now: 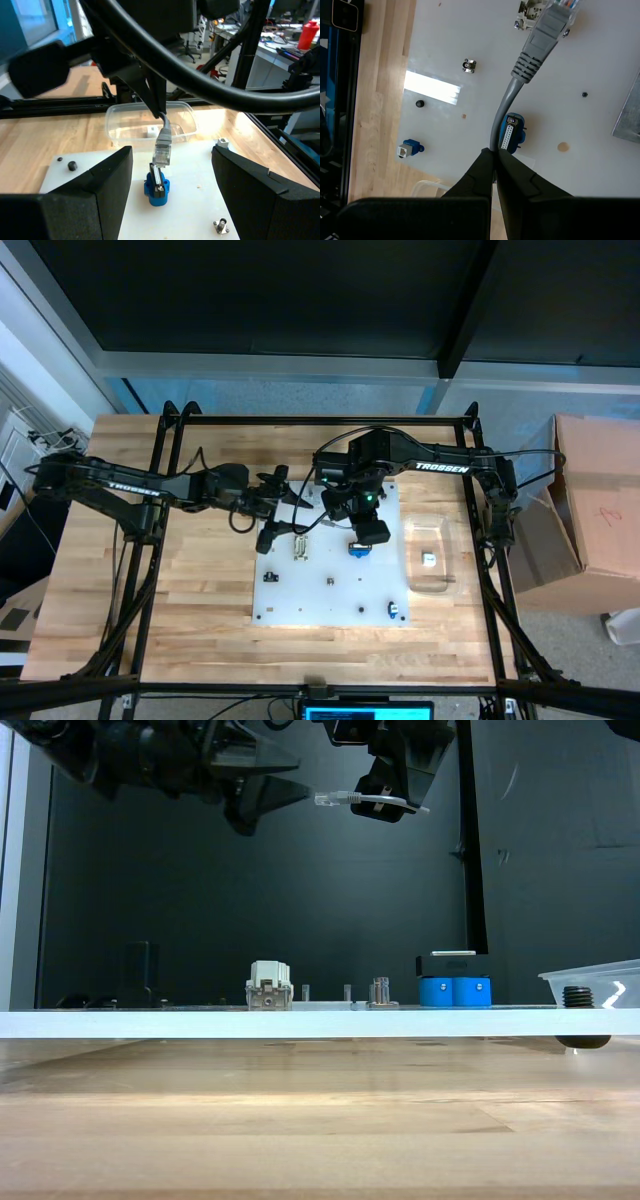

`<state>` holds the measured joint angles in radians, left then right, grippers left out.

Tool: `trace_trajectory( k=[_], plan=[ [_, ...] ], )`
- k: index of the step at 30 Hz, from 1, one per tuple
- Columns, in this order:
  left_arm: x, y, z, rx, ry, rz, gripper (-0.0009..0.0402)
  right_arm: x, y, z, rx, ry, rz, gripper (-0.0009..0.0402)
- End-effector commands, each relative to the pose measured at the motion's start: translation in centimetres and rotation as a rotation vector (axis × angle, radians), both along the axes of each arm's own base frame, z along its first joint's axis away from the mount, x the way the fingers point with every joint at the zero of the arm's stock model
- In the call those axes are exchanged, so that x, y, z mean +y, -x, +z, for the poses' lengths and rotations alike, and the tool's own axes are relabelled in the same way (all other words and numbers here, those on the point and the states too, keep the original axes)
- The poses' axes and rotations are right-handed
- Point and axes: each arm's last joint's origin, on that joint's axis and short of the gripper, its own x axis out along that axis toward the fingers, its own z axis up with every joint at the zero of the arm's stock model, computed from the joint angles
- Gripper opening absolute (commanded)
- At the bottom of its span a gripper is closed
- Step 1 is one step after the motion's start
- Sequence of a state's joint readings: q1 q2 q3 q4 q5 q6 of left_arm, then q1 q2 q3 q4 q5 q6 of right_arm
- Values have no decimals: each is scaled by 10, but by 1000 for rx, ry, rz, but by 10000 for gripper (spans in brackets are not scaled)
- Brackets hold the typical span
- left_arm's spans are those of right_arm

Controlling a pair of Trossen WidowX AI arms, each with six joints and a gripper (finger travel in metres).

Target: Pick the RJ45 connector and install on the taskboard

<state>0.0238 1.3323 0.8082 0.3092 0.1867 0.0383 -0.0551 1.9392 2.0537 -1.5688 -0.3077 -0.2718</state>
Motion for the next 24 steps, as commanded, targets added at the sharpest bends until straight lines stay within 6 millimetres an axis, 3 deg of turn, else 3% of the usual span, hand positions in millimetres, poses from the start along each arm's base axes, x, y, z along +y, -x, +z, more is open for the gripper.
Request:
trace_trajectory(
  k=[1, 13, 24],
  plan=[
    [0, -7, -2, 8, 1, -9, 215, 0, 0, 2, -19, 1, 0, 0],
    [0, -15, -5, 12, -4, -14, 173, 0, 2, 10, -73, 2, 0, 0],
    [0, -16, -3, -17, -52, -24, 108, 0, 0, 10, -89, 3, -3, 0]
  ],
)
